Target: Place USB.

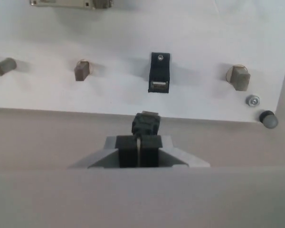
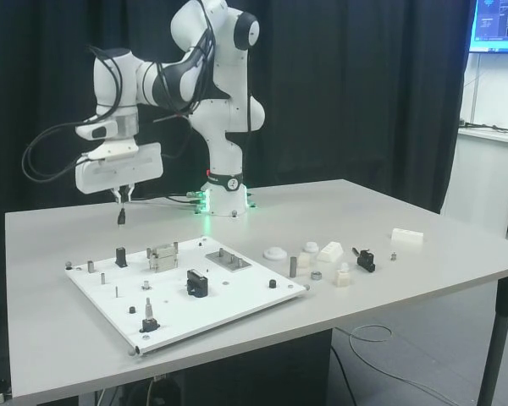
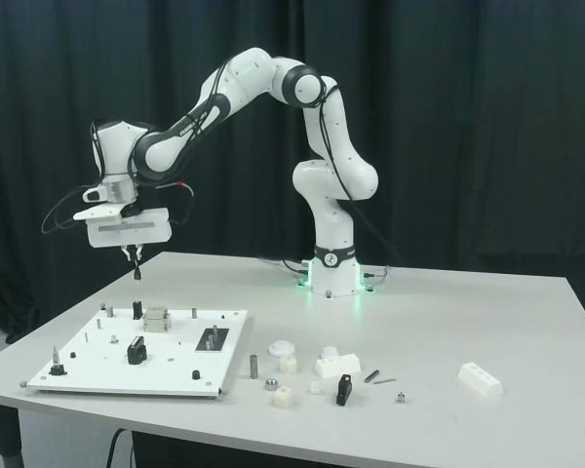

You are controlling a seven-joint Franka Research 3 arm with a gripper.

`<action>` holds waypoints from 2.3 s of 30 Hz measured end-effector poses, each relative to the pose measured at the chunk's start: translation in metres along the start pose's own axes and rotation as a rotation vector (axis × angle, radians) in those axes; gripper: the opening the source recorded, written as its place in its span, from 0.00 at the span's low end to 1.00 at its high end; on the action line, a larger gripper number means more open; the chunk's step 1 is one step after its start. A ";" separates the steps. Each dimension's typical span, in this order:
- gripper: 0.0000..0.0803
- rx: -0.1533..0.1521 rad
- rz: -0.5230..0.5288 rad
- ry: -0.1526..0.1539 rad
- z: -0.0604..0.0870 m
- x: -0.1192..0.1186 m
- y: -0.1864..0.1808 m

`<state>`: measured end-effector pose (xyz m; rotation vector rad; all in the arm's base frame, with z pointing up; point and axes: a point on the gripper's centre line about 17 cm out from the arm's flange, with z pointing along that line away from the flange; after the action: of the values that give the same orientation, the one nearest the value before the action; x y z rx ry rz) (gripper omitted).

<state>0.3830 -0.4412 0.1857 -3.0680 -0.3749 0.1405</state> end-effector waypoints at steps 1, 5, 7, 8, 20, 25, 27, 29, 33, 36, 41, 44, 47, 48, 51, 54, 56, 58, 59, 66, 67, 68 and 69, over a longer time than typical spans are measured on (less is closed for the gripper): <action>0.01 0.000 0.000 0.001 -0.002 0.000 0.000; 0.01 -0.002 -0.002 0.007 -0.009 0.001 -0.001; 0.01 -0.005 -0.003 0.009 -0.011 0.001 -0.001; 0.01 -0.006 -0.003 0.009 -0.012 0.001 0.000; 0.01 -0.013 -0.006 0.010 -0.013 0.003 0.001; 0.01 -0.016 -0.007 0.011 -0.014 0.004 0.002; 0.01 -0.017 -0.008 0.012 -0.014 0.005 0.002; 0.01 -0.017 -0.009 0.012 -0.014 0.005 0.001; 0.01 -0.017 -0.007 0.012 -0.014 0.009 -0.001; 0.01 -0.014 -0.004 0.016 -0.014 0.016 -0.005; 0.01 0.009 -0.018 0.030 -0.014 0.033 -0.020; 0.01 0.037 -0.027 0.042 -0.013 0.047 -0.034; 0.01 0.070 -0.038 0.052 -0.012 0.060 -0.051; 0.01 0.081 -0.041 0.055 -0.011 0.064 -0.057; 0.01 0.118 -0.047 0.061 -0.009 0.078 -0.077; 0.01 0.153 -0.048 0.064 -0.005 0.092 -0.098; 0.01 0.175 -0.049 0.064 -0.003 0.101 -0.113; 0.01 0.195 -0.051 0.064 0.001 0.111 -0.129; 0.01 0.204 -0.052 0.063 0.002 0.115 -0.138; 0.01 0.256 -0.044 0.048 0.012 0.148 -0.202; 0.01 0.262 -0.043 0.045 0.013 0.153 -0.211; 0.01 0.267 -0.042 0.041 0.013 0.157 -0.220; 0.01 0.273 -0.040 0.036 0.015 0.162 -0.232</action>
<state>0.4826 -0.1770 0.1711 -2.7887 -0.3796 0.1233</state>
